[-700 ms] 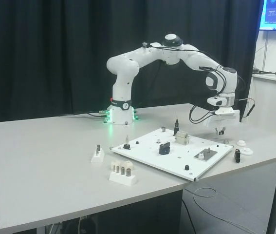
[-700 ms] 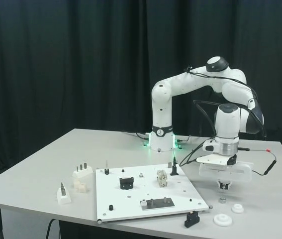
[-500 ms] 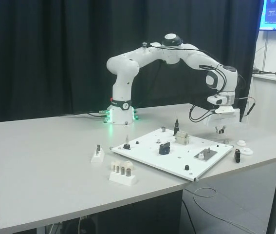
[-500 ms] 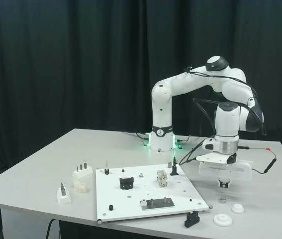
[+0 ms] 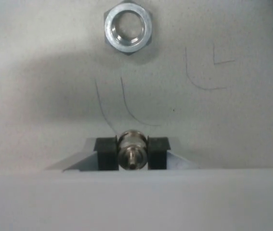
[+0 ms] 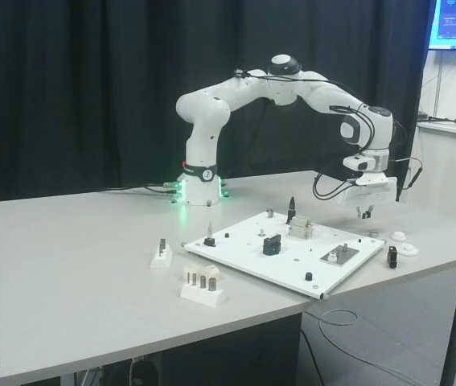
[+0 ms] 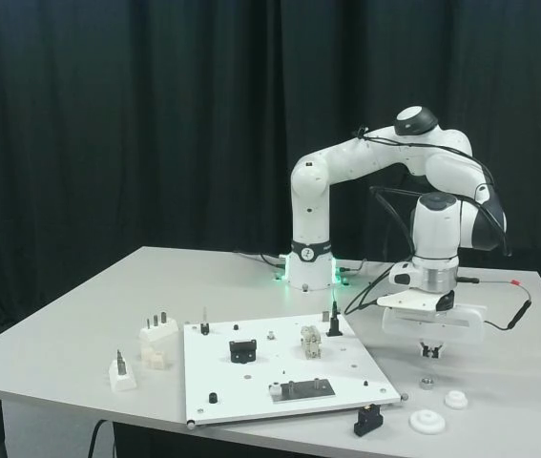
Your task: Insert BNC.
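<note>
In the wrist view my gripper is shut on a small metal BNC connector, held between the two black fingers with its tip facing the camera. From the room, the gripper hangs above the grey table, just off the right side of the white board. A metal hex nut lies on the table under and slightly in front of the gripper. The board carries several small sockets and fixtures.
Two white round parts and a black clip lie near the table's front right edge. White holders with pins stand left of the board. A tall black post rises at the board's back corner.
The gripper has risen a little above the table with the connector in it; the nut stayed on the table.
</note>
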`<state>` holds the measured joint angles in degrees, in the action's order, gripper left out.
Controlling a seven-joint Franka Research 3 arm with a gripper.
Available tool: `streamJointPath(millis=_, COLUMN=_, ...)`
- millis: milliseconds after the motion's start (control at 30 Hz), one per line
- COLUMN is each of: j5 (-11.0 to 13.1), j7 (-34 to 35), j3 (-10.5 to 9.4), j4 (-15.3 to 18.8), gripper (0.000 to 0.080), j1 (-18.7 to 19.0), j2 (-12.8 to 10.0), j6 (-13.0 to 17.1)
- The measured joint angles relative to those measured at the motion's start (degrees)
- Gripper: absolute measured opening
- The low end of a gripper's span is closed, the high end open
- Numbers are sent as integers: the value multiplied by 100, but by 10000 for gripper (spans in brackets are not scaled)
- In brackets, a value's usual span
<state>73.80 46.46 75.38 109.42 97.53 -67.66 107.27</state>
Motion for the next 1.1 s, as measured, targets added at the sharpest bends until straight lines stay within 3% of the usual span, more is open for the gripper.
streamJointPath(millis=1100, j5=0, j7=0, j3=80, j4=-6, gripper=126, j1=45, j2=0, j6=0)
